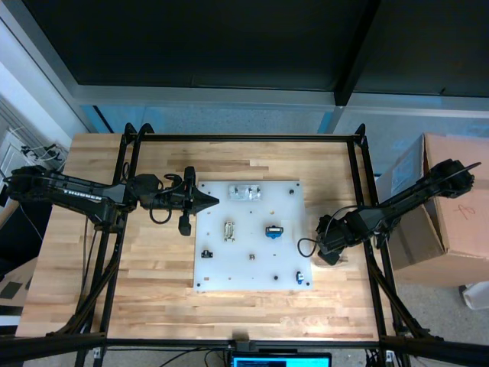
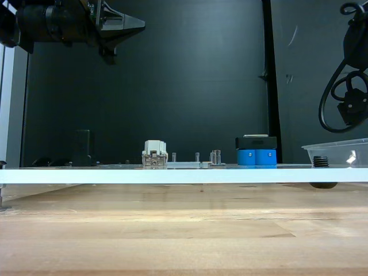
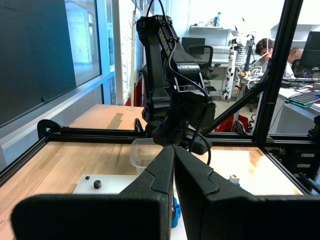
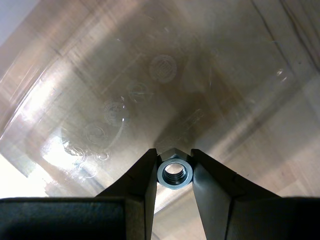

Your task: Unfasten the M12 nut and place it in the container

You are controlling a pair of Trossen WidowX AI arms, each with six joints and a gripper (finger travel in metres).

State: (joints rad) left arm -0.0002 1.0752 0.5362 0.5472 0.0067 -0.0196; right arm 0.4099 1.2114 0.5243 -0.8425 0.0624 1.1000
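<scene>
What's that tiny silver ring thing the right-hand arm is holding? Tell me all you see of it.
It is a small silver metal nut, hexagonal, with a threaded round hole facing the camera. The right gripper holds it, jaws pressed on two opposite sides, over the clear plastic container beside the white board. It is off its black ribbed stud, which stands bare. The left gripper, shut, hovers over the board's far left edge.

The small silver nut [image 4: 175, 173] sits pinched in the right gripper [image 4: 174, 159], hole facing the camera, seemingly just above the clear container's [image 4: 150, 75] floor. Its black stud [image 2: 321, 162] stands bare, ribs showing.
</scene>
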